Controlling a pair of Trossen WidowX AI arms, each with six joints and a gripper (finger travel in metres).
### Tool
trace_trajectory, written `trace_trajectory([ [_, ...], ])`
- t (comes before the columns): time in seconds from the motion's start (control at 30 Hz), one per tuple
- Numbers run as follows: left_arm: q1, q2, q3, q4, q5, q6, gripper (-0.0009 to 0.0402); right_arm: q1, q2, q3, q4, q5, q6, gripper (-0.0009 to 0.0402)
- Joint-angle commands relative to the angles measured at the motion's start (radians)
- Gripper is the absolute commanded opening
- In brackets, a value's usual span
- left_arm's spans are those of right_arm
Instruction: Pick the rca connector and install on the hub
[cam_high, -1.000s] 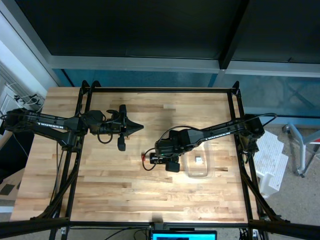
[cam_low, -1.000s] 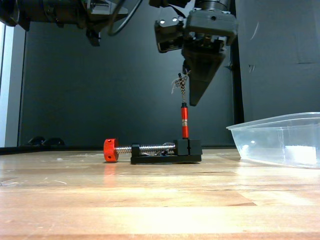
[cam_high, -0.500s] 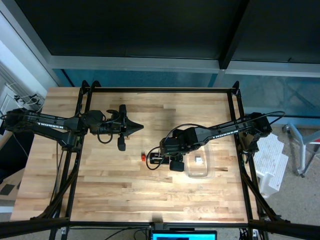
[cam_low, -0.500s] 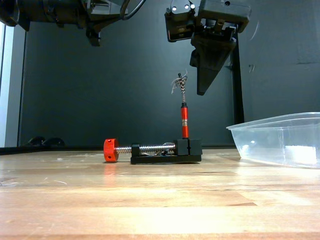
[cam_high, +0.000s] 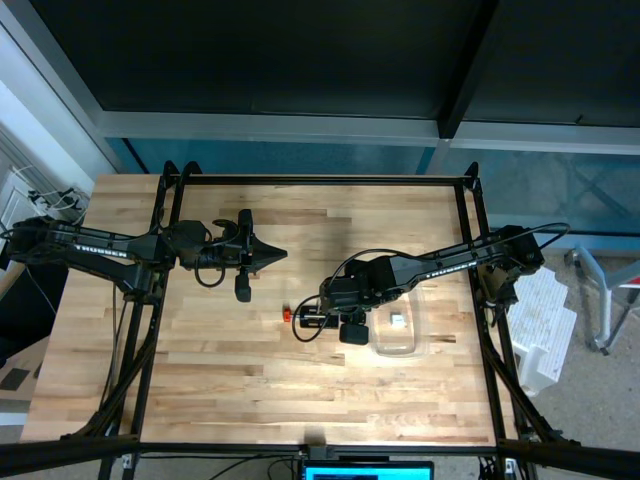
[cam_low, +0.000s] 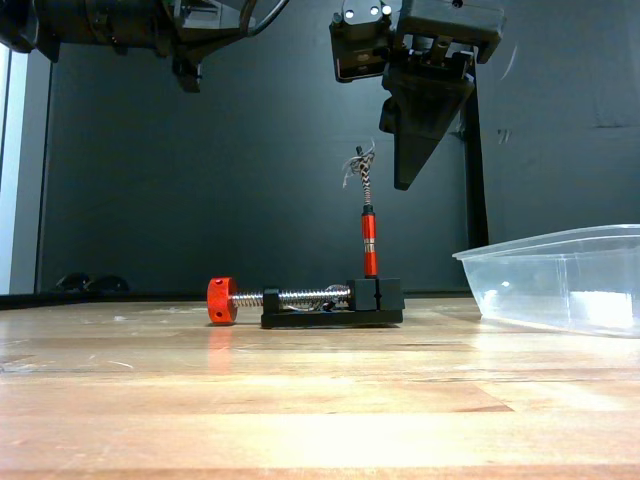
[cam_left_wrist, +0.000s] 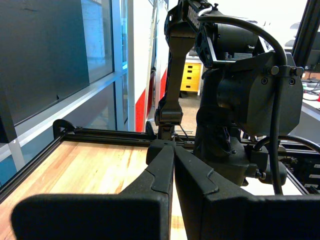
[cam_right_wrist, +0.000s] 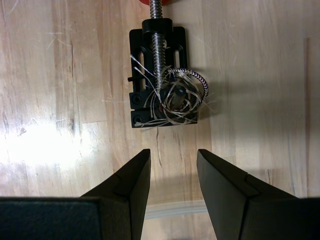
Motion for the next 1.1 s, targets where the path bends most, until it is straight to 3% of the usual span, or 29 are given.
trace_trajectory([
  [0.03,0.000,0.000,0.000,0.000,0.000,0.000,0.0000,0.000,0.001,0.000,0.003,0.000,0.001,0.0126],
  [1.1,0.000,0.000,0.000,0.000,0.000,0.000,0.0000,-0.009,0.103,0.047,0.087,-0.004,-0.006,0.0126],
])
